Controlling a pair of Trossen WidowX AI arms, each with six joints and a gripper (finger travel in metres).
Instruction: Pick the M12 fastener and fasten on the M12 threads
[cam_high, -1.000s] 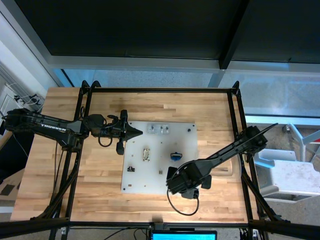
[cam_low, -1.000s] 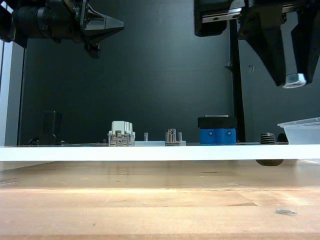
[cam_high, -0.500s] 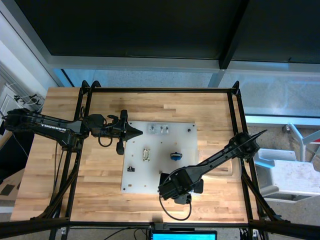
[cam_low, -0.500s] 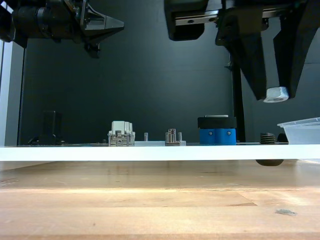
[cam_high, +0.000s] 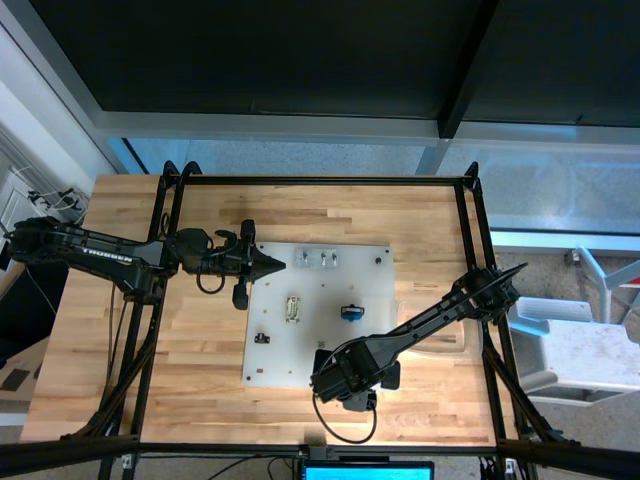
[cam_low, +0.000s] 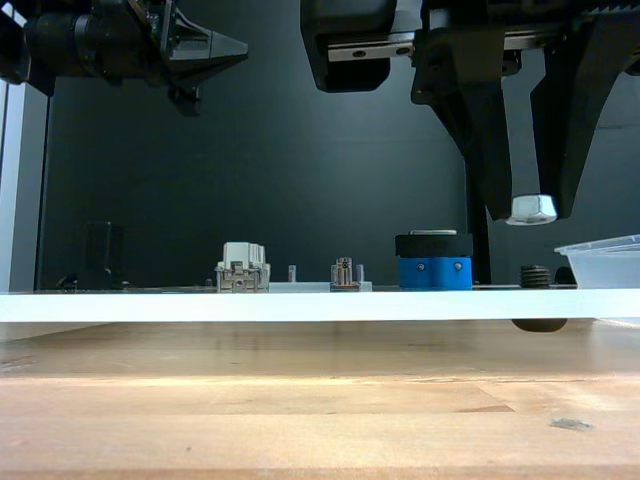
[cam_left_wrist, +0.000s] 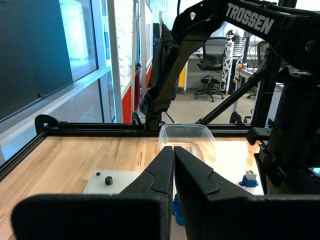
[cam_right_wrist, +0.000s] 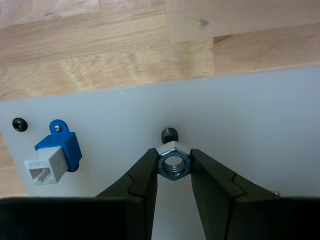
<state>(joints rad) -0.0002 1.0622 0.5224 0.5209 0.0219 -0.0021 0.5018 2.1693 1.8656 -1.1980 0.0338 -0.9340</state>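
Note:
The silver M12 nut (cam_low: 532, 209) hangs in the air, pinched between the tips of my right gripper (cam_low: 530, 205). In the right wrist view the nut (cam_right_wrist: 173, 166) shows its open bore, and the black ribbed stud (cam_right_wrist: 170, 135) stands bare on the white board (cam_right_wrist: 260, 115) just beyond it. In the low view the stud (cam_low: 537, 276) sits below the nut with a clear gap between them. My right gripper (cam_high: 345, 378) hovers over the board's near right edge. My left gripper (cam_high: 275, 264) is shut with nothing in it, held high over the board's far left side.
A clear tray (cam_low: 605, 255) stands right of the board. A blue block (cam_low: 434, 262), a small metal fitting (cam_low: 344, 274) and a grey connector (cam_low: 242, 268) stand on the board. A blue and white connector (cam_right_wrist: 52, 157) lies near the stud.
My right gripper has carried the nut leftward and lower, toward the near edge of the board, ending above the stud. The left arm has not moved.

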